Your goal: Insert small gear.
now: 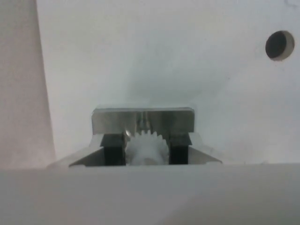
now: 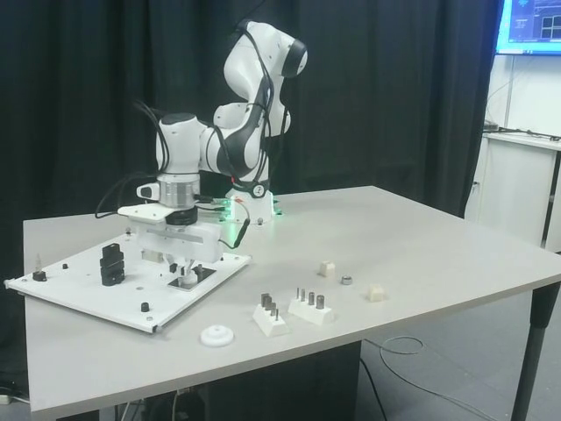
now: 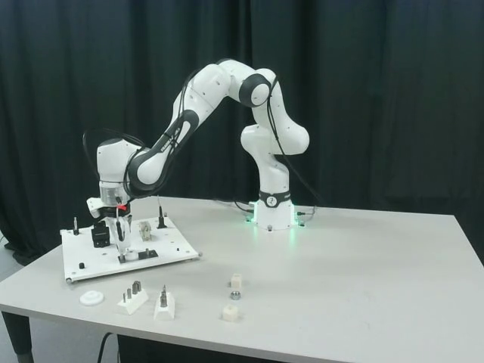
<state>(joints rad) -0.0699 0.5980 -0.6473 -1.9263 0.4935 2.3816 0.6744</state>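
Note:
In the wrist view a small white gear (image 1: 146,148) sits between my two black fingers (image 1: 113,149); my gripper (image 1: 146,151) is shut on it. Right under it lies a grey metal plate (image 1: 112,119) with a thin peg (image 1: 144,122) showing just past the gear's teeth. I cannot tell whether the gear is on the peg. From the first room view, my gripper (image 2: 182,267) hangs low over that plate (image 2: 197,279) on the white board (image 2: 88,294). In the second room view my gripper (image 3: 121,246) is also down at the board (image 3: 174,246).
A black fixture (image 2: 110,264) stands on the board beside the gripper. A larger white gear (image 2: 216,336), two white blocks holding pegs (image 2: 270,317) (image 2: 313,309), two small blocks (image 2: 327,268) (image 2: 376,292) and a nut (image 2: 347,281) lie on the table. The board has a dark hole (image 1: 279,45).

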